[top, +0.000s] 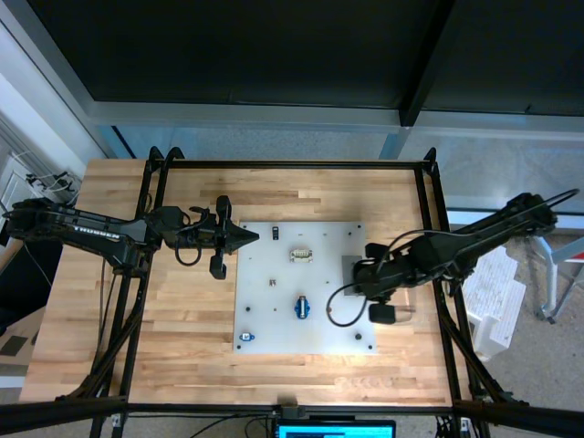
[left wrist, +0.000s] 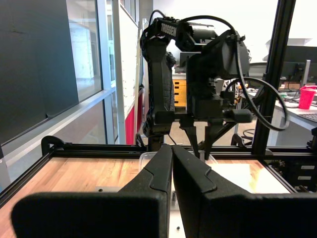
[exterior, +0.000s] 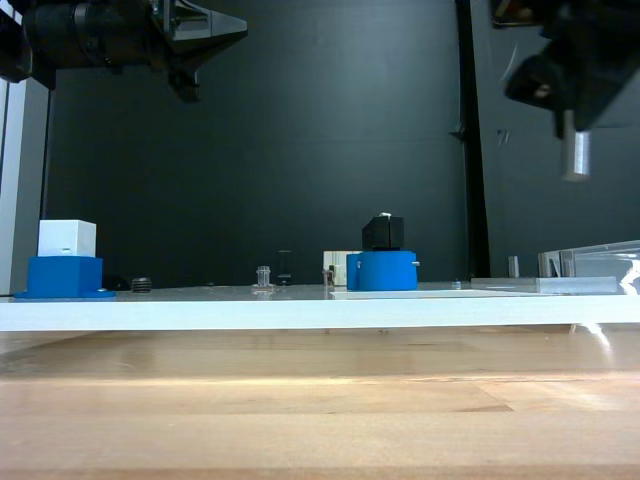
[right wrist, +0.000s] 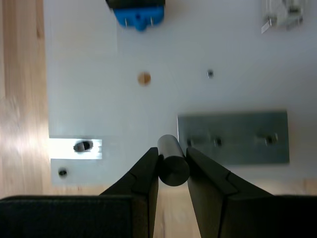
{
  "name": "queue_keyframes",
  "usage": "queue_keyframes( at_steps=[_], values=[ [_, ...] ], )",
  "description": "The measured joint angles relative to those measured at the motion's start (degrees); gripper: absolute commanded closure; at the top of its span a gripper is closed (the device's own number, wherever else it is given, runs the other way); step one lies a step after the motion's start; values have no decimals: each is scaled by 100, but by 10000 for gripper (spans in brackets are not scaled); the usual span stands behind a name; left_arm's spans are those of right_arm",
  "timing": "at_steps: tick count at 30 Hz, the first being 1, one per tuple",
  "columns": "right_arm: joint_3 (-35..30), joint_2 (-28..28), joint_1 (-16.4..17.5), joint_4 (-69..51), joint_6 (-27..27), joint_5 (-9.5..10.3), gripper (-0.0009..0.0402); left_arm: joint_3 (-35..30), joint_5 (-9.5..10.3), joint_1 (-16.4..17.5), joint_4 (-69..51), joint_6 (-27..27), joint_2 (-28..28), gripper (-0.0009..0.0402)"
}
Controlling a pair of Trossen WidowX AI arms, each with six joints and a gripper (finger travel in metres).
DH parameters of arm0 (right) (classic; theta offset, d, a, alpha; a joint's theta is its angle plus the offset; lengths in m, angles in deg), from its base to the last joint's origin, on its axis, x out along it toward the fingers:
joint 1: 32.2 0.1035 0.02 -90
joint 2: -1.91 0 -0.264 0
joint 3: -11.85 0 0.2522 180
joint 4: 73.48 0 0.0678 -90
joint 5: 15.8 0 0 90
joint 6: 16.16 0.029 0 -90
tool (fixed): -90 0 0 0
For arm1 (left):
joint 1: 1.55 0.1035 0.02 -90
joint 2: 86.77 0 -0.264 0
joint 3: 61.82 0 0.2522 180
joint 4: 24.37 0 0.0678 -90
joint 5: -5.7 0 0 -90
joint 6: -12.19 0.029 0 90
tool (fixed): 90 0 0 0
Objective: Remove the 16mm cylinder and place in the container
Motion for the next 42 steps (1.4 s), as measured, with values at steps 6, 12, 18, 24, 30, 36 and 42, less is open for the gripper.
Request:
queue_keyframes(
  at_steps=[6,12,18,24,30,36,42],
  values=[
    [669,-658,131,-74,15,0,380,0,0,0,0,0,0,393],
    [1268,-1266,205,-111,17,0,379,0,0,0,0,0,0,393],
    [1768,-1751,260,-114,17,2,380,2,2,0,0,0,0,393],
    [2188,-2035,345,-114,57,2,380,0,2,0,0,0,0,393],
    [2365,-2072,424,-129,339,7,355,0,2,0,0,0,0,393],
    [2367,-2072,444,-302,409,-85,299,0,0,0,2,0,0,393],
    [2369,-2074,452,-326,422,-153,253,0,2,0,2,0,0,393]
  ],
)
